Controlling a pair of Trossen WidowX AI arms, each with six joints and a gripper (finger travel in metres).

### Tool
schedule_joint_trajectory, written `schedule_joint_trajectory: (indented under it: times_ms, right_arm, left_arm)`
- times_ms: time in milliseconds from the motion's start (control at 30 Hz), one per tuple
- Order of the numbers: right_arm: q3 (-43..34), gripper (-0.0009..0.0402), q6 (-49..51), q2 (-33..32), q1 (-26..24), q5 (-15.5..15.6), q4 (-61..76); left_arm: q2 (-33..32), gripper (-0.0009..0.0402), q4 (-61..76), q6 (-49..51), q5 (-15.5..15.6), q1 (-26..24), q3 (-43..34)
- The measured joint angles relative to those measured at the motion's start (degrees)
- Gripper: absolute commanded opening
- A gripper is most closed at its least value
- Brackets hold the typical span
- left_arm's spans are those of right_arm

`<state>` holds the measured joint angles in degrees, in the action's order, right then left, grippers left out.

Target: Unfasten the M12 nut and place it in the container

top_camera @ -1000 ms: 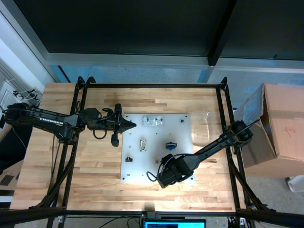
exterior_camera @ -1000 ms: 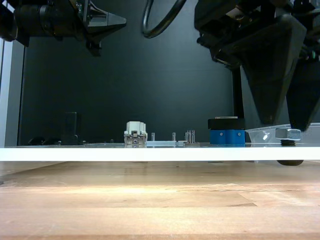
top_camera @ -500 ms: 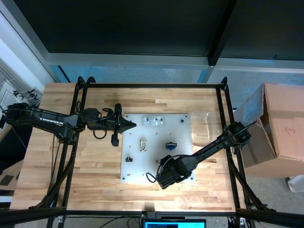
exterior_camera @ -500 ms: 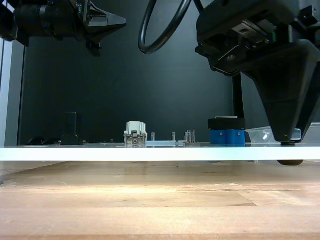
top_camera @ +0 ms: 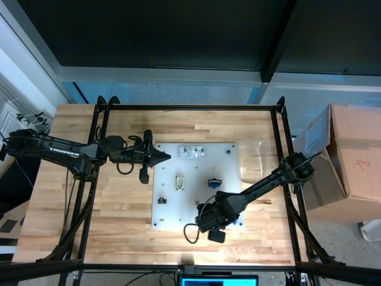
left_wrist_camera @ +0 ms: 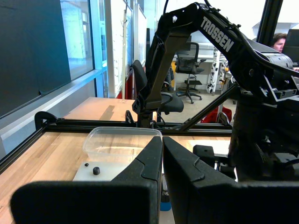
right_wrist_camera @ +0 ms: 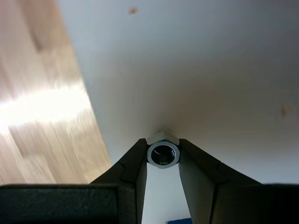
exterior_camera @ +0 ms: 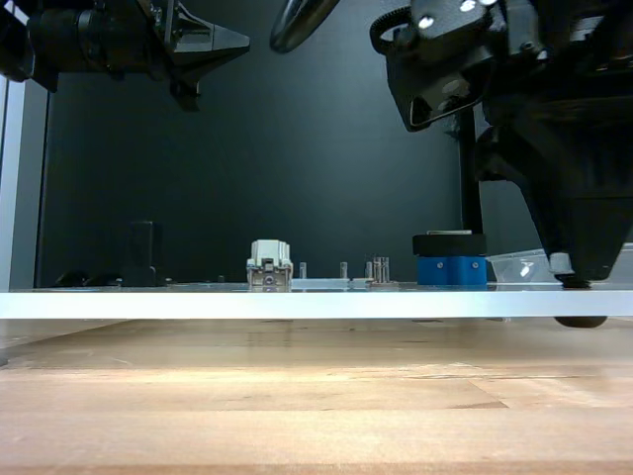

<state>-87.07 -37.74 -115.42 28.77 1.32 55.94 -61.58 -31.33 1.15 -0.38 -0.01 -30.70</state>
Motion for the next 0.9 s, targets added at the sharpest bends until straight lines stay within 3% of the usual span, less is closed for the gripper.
schedule_joint_trajectory:
  times_ms: [333, 667, 900]
  right_arm:
    - [-0.1, 0.0014, 17.2, 2.2, 0.2, 1.0, 1.0]
    - [0.3, 0.0013, 18.8, 7.3, 0.1, 0.4, 5.8]
    - [5.7, 0.0013, 18.6, 14.1, 0.2, -0.2, 6.7]
  left_arm:
    - [0.0, 0.0, 0.0, 0.0, 0.0, 0.0, 0.0]
    - [0.0, 0.0, 0.0, 0.0, 0.0, 0.0, 0.0]
    - [0.0, 0.0, 0.0, 0.0, 0.0, 0.0, 0.0]
